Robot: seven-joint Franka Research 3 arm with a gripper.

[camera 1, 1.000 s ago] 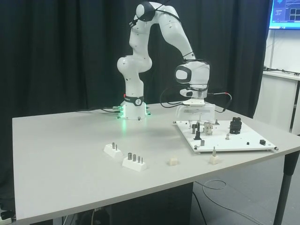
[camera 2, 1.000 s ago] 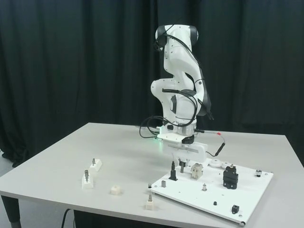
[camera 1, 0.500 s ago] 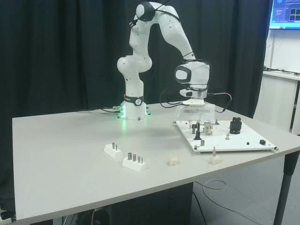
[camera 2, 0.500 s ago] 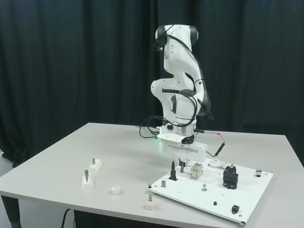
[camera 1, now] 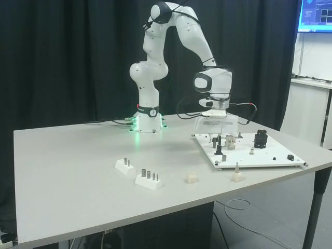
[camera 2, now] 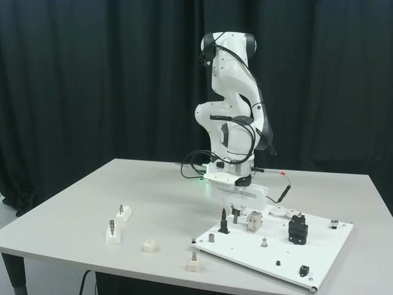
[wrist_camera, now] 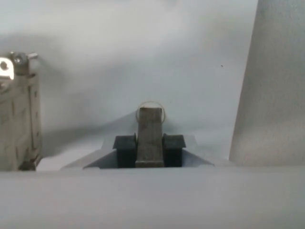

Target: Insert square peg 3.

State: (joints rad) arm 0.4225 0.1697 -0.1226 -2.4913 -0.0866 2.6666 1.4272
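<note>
grey table (camera 1: 78, 166) carries everything, and the white arm (camera 1: 155, 67) bends from its green-lit base down to the white board (camera 2: 319, 255) that lies under the tool. the gripper (wrist_camera: 149, 149) hangs low over the board's near-base part, its two black fingertips (wrist_camera: 125, 145) clenched on the square peg (wrist_camera: 149, 136), which stands upright between them with its lower end at a faint ring on the board straight below. whether the peg is touching the board cannot be told. just beside the gripper stands a small metal block fixture (camera 2: 253, 220), and a thin upright post (camera 2: 222, 221) rises on the gripper's other side. a black clamp (camera 2: 298, 229) sits farther out on the board. well apart from the gripper, on the bare table, rest two white peg holders (camera 1: 148, 179) and two small white blocks (camera 1: 192, 178).
</note>
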